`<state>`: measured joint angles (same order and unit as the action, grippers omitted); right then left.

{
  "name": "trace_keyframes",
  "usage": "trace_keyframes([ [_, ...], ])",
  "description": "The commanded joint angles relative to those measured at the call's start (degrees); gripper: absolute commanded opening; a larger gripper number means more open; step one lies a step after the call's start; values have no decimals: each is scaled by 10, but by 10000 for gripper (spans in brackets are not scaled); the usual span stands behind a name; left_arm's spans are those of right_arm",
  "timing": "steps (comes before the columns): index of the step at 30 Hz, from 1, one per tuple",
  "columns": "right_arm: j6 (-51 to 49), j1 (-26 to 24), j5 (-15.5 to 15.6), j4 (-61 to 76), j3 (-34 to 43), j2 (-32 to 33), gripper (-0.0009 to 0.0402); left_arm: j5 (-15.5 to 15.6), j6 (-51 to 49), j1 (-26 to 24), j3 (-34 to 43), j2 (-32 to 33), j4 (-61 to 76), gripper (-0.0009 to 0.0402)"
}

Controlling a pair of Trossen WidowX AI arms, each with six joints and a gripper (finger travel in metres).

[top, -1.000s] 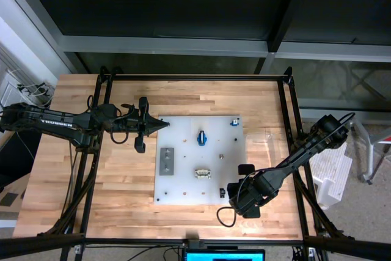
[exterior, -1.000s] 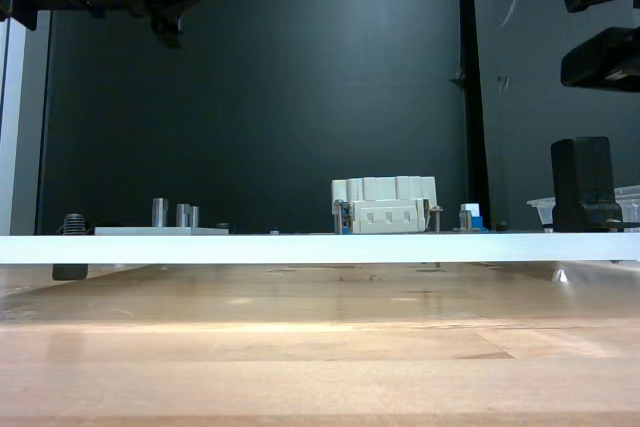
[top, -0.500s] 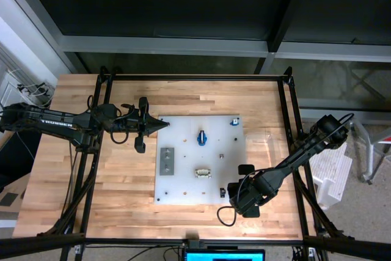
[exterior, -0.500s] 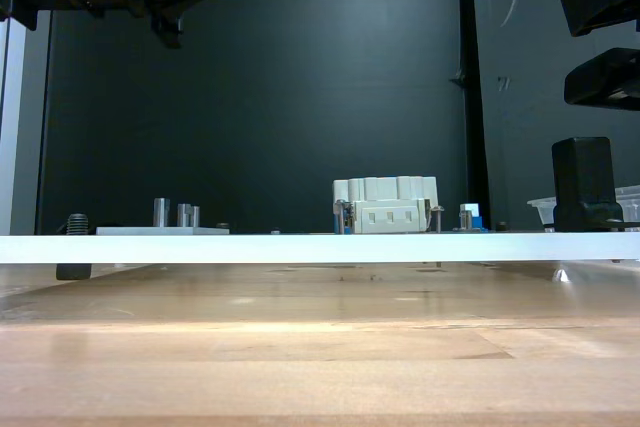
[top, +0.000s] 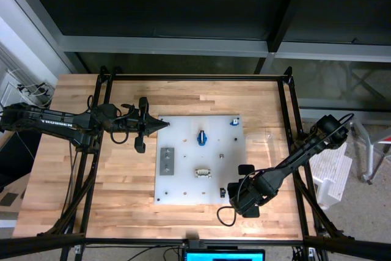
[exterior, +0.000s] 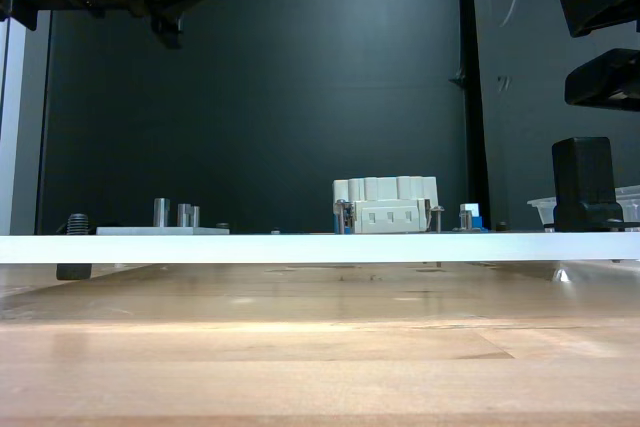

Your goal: Pick the 16mm bar and install on taskboard

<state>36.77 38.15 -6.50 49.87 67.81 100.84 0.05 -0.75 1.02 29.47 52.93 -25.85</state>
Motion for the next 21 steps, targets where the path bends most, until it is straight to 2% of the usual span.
trace_keyframes([
  [1, 1, 1, 2, -2, 0, 0, 120, 0, 0, 0, 0, 0, 0, 0],
  [11, -2, 3, 7, 1, 0, -14, 194, 0, 0, 0, 0, 0, 0, 0],
  [21, -3, 6, 7, 48, 0, -69, 218, 0, 0, 0, 0, 0, 0, 0],
])
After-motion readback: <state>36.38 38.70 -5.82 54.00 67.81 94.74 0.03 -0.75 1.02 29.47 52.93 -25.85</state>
